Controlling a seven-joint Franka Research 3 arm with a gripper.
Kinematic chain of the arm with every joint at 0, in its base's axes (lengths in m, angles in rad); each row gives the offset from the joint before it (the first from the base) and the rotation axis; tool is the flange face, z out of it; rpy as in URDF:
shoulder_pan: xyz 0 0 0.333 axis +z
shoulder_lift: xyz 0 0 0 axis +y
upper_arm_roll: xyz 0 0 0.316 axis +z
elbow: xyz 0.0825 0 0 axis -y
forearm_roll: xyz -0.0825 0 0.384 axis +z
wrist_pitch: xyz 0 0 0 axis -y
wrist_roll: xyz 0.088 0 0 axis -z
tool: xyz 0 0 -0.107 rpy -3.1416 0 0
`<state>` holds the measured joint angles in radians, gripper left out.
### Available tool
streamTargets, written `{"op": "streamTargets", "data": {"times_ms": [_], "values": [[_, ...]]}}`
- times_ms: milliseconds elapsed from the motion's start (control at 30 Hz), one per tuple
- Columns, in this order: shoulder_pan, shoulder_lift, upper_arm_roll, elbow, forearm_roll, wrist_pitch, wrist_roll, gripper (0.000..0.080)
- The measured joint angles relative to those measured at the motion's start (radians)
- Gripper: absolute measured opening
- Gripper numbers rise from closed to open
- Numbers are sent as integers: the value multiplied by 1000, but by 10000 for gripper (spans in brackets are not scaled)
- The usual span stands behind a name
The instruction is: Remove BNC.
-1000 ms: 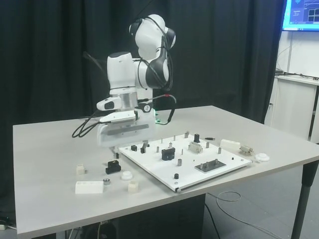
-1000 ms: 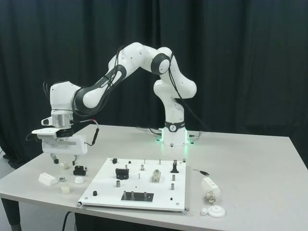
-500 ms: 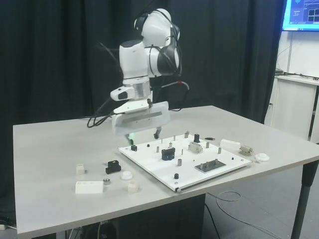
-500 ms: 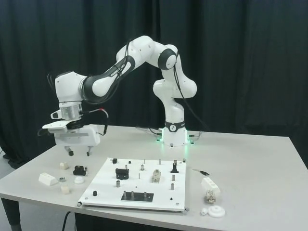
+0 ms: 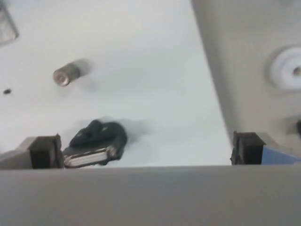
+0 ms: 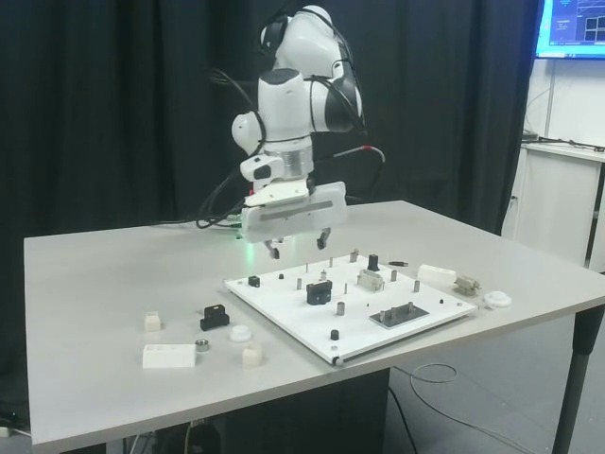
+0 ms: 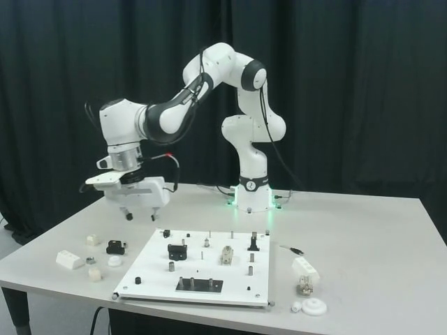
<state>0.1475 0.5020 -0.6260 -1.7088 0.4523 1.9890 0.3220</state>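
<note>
The grey tabletop (image 7: 363, 230) carries the white board (image 7: 230, 276); the hand (image 7: 140, 213) is held spread and empty above the board's 10 o'clock corner; the BNC (image 5: 96, 141), black-capped with a metal barrel, is seen seated there; it is judged small, rigid, light; the cap should be gripped.

- The arm (image 7: 209, 84) is made of round white parts joined by black rings.
- Black cables (image 7: 170, 157) are hung near the wrist.
- A green light is seen at the base (image 7: 253, 200).
</note>
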Motion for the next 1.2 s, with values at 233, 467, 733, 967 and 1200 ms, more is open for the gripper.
{"op": "streamTargets", "data": {"times_ms": [233,467,733,967,1200], "values": [[55,-51,0,-100,-30,47,121,800],[117,-103,0,-216,-50,142,279,800],[183,-160,0,-333,-87,262,442,800],[217,-199,0,-411,-107,340,537,800],[240,-228,1,-479,-107,392,612,800]]}}
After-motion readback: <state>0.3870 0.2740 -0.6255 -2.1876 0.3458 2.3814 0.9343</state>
